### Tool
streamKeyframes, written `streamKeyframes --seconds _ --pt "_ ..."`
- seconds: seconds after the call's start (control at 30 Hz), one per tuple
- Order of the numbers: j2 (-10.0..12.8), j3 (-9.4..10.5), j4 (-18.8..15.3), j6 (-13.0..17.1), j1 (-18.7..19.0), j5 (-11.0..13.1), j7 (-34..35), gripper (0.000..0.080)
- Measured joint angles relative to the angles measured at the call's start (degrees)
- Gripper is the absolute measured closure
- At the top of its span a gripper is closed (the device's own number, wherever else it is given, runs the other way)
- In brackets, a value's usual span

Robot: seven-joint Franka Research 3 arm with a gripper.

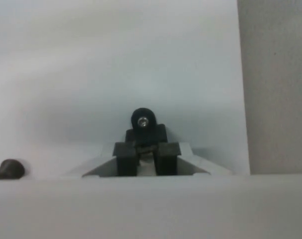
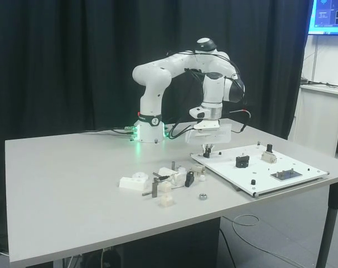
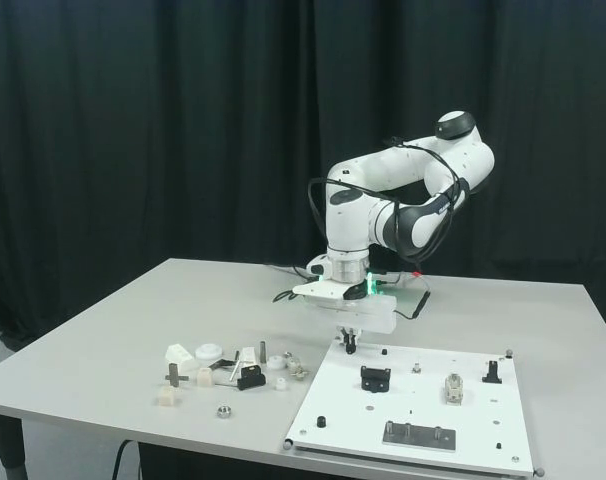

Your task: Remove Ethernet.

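The pincer point(image 1: 146, 158) is closed around a small black Ethernet plug point(image 1: 146, 130), held directly between its fingertips just above the white board point(image 3: 423, 415) near its corner, on the grey bench point(image 3: 133, 330).

No readable text, labels, brands or numbers anywhere
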Motion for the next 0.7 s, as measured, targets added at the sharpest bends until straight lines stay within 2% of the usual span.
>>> streamKeyframes --seconds 0.03,0.5,0.7 --pt "0.0 0.0 0.0 0.0 0.0 0.0 0.0 0.072" --pt "0.0 -0.12 0.01 0.0 0.01 -0.01 0.0 0.072" --pt "-0.01 -1.03 0.07 -0.26 0.28 -0.82 0.0 0.072"
